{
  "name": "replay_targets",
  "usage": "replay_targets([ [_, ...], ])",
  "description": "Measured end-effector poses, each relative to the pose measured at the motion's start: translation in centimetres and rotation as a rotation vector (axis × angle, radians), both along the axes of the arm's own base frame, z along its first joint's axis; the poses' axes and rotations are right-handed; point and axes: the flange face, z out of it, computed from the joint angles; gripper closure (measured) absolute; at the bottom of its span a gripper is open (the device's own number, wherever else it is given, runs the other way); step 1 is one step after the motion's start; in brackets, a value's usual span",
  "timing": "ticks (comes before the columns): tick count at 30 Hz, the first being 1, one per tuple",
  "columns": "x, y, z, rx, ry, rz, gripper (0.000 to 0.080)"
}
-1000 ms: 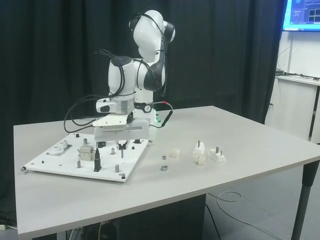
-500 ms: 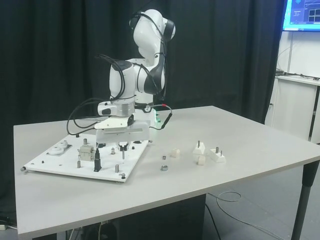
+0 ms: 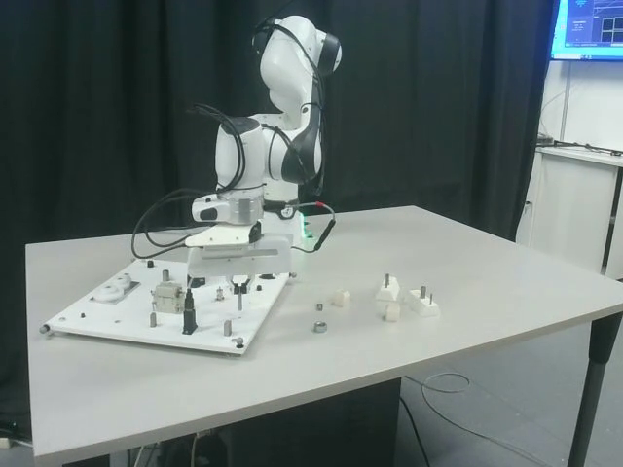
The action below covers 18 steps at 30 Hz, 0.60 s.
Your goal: Insert round peg 2.
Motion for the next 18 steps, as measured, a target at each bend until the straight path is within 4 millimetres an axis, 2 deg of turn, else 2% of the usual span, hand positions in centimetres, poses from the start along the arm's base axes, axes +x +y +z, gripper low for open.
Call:
replay_targets([
  [18,-0.24,0.07,-0.43,-0.023,-0.022,-0.002,0.0735],
])
